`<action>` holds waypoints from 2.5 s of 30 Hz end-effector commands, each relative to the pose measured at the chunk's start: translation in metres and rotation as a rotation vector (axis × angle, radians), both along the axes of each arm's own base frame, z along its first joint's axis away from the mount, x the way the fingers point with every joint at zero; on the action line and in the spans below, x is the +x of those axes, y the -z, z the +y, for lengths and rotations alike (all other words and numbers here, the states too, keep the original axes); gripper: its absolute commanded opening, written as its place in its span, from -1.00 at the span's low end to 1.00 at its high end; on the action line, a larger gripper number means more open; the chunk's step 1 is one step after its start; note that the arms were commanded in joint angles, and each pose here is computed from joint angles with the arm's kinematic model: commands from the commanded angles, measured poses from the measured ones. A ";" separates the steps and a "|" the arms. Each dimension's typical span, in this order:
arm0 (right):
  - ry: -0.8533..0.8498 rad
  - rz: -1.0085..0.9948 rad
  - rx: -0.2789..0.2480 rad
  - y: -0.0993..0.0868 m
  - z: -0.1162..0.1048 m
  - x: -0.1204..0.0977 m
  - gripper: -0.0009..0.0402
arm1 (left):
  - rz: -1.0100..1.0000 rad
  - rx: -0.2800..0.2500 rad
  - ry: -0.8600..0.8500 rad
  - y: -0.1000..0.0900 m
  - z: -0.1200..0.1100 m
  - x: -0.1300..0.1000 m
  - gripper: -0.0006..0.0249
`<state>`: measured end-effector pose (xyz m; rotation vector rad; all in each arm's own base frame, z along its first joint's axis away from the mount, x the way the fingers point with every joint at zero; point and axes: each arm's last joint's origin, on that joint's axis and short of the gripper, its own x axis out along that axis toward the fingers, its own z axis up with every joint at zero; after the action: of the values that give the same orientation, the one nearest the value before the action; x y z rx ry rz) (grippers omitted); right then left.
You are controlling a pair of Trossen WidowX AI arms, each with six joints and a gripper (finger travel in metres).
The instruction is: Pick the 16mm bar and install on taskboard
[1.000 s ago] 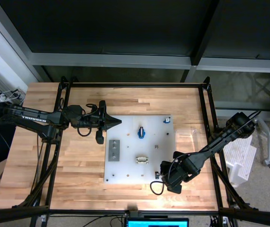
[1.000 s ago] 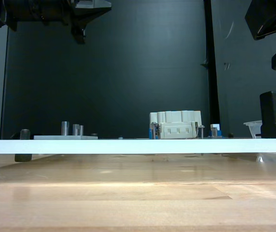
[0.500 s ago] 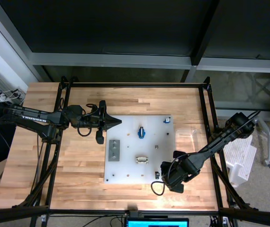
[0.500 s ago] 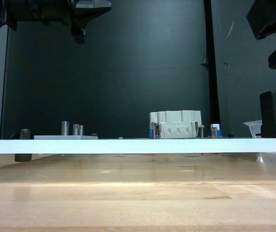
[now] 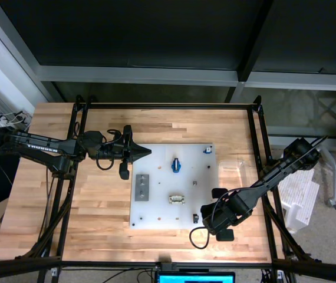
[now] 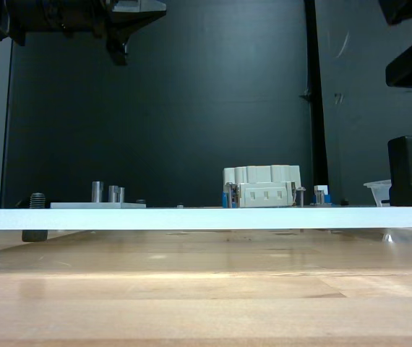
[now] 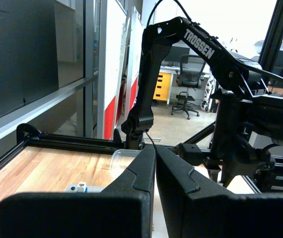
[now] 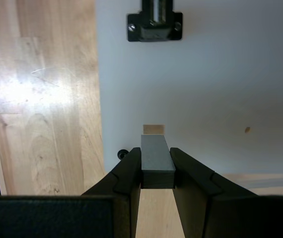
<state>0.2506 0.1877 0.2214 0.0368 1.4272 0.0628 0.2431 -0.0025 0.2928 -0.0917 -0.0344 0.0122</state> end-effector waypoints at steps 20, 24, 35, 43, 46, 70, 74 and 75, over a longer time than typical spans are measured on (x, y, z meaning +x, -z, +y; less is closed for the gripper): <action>-0.005 0.018 -0.016 0.008 0.001 0.002 -0.96 | 0.000 0.000 0.000 0.000 0.000 0.000 -0.95; -0.002 0.020 -0.017 0.010 0.001 0.001 -0.96 | 0.000 0.000 0.000 0.000 0.000 0.000 -0.95; 0.005 0.022 -0.021 0.018 0.003 0.004 -0.96 | 0.000 0.000 0.000 0.000 0.000 0.000 -0.95; 0.012 0.015 -0.016 0.018 0.003 0.005 -0.96 | 0.000 0.000 0.000 0.000 0.000 0.000 -0.95; 0.014 0.013 -0.021 0.019 0.003 0.005 -0.96 | 0.000 0.000 0.000 0.000 0.000 0.000 -0.95; 0.019 0.014 -0.021 0.023 0.001 0.005 -0.96 | 0.000 0.000 0.000 0.000 0.000 0.000 -0.95; 0.020 0.014 -0.021 0.026 0.000 0.004 -0.96 | 0.000 0.000 0.000 0.000 0.000 0.000 -0.95; 0.019 0.013 -0.020 0.027 0.000 0.004 -0.96 | 0.000 0.000 0.000 0.000 0.000 0.000 -0.95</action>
<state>0.2548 0.1879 0.1951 0.0357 1.4405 0.0338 0.2431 -0.0024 0.2927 -0.0920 -0.0340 0.0122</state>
